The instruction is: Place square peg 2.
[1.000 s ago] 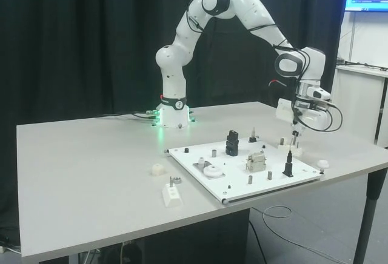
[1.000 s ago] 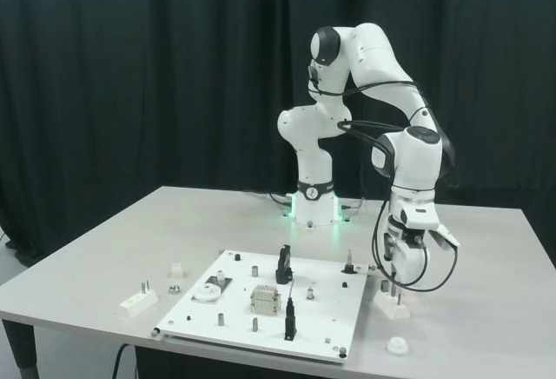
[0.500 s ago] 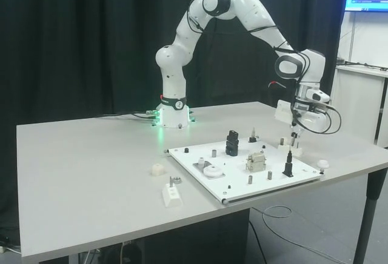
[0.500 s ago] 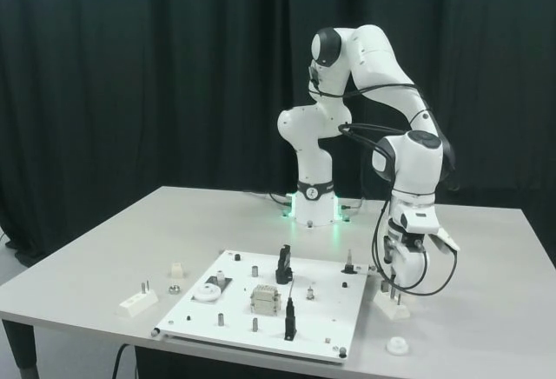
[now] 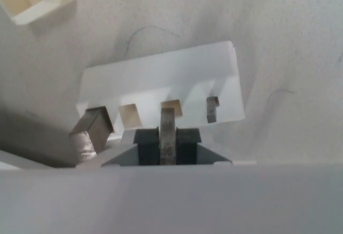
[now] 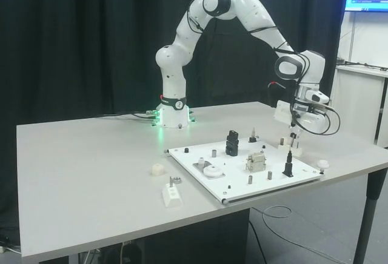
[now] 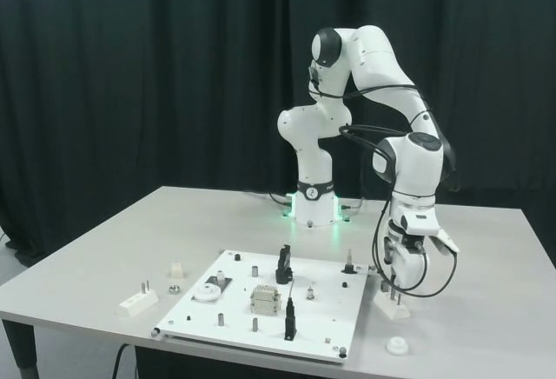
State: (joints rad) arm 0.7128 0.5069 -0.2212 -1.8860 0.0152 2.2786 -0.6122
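The jaws (image 5: pixel 168 144) are clamped on a grey square peg (image 5: pixel 168 132), which hangs directly over one square socket of the white holder block (image 5: pixel 161 86) lying on the bench (image 6: pixel 91 149) beside the white board (image 7: pixel 269 305). A larger peg (image 5: pixel 92 129) stands at the block's end. If the peg is slightly twisted or off-centre, its corners could catch the socket rim and jam, or tip the light block.
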